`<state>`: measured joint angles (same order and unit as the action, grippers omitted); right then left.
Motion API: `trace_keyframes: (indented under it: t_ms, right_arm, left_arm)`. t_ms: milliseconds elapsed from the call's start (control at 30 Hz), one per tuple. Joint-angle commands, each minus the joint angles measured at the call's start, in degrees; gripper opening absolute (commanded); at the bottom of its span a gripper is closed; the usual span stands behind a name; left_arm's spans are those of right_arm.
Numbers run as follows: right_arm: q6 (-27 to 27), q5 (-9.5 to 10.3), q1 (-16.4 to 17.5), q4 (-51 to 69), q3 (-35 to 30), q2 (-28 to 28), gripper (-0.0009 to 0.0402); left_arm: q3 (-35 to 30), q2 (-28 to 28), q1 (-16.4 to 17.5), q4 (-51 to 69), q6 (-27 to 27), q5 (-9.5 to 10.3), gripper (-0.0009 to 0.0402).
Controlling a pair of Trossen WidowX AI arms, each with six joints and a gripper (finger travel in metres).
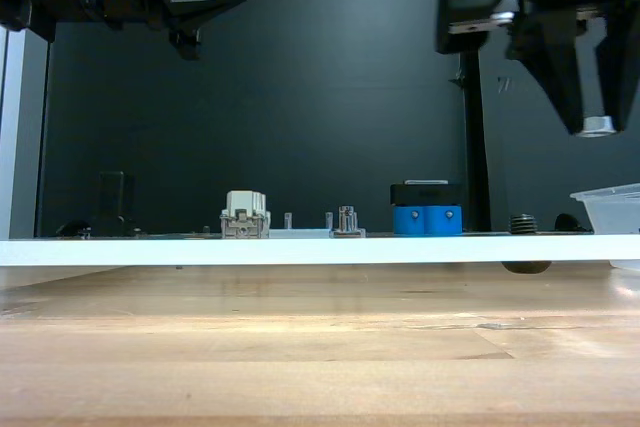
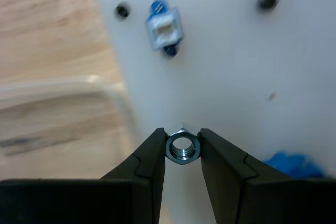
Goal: Pick the M12 fastener and fasten on the M12 threads
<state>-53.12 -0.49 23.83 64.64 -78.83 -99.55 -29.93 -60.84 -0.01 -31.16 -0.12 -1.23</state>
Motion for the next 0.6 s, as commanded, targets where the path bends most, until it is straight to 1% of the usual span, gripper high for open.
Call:
trace_keyframes:
  t_ms: [33, 100, 233, 300, 600]
  right_arm:
    - [-1.0, 0.00, 0.5, 0.1, -4.5, -4.1, 0.0037]
    - [-2.7, -0.02, 0.7, 0.9, -7.2, -6.4, 0.0036]
    - [-3.5, -0.02, 1.0, 1.6, -11.7, -10.2, 0.0036]
    - [-4.9, -0.02, 1.1, 2.1, -13.7, -12.0, 0.0036]
    - [-7.4, 0.04, 1.4, 2.3, -20.0, -17.8, 0.0036]
  left_arm:
    - [0.0, 0.0, 0.0, 0.0, 0.0, -0.02, 0.0000]
    - [0.0, 0.0, 0.0, 0.0, 0.0, -0.02, 0.0000]
    - [0.0, 0.0, 0.0, 0.0, 0.0, -0.02, 0.0000]
    - [0.0, 0.0, 0.0, 0.0, 0.0, -0.02, 0.0000]
    - [0.0, 0.0, 0.0, 0.0, 0.0, -0.02, 0.0000]
